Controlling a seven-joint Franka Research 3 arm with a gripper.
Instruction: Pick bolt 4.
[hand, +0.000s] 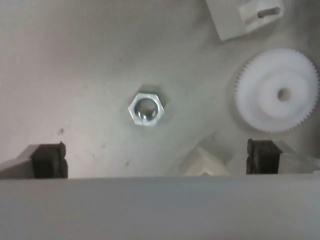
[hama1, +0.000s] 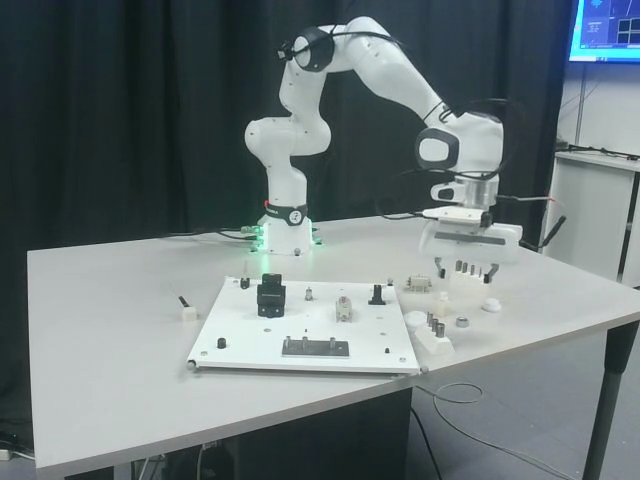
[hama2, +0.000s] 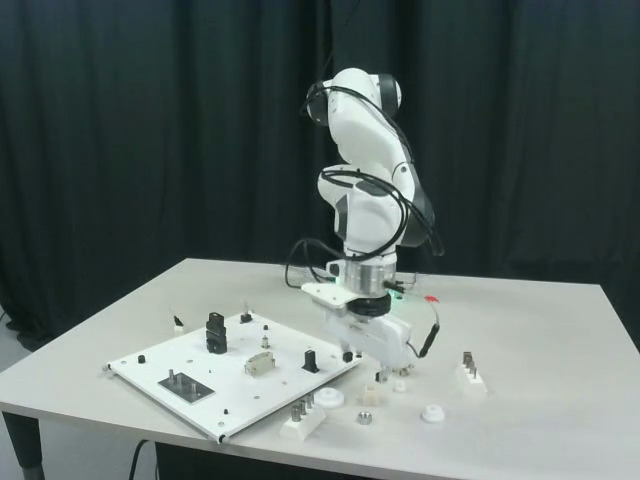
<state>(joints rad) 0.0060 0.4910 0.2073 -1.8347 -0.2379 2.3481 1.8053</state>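
Grey table (hand: 75, 75) is lying bare under the gripper (hand: 150, 159), hovering wide open, nut (hand: 145, 108) at twelve o'clock, nothing grasped yet.

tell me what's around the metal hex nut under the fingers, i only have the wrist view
observer: A white block holding upright metal bolts stands near the front edge of the grey table, outside your view.
operator: any other bolts
observer: Yes, a second white block with upright bolts stands on the opposite side of the fingers from the large white board.
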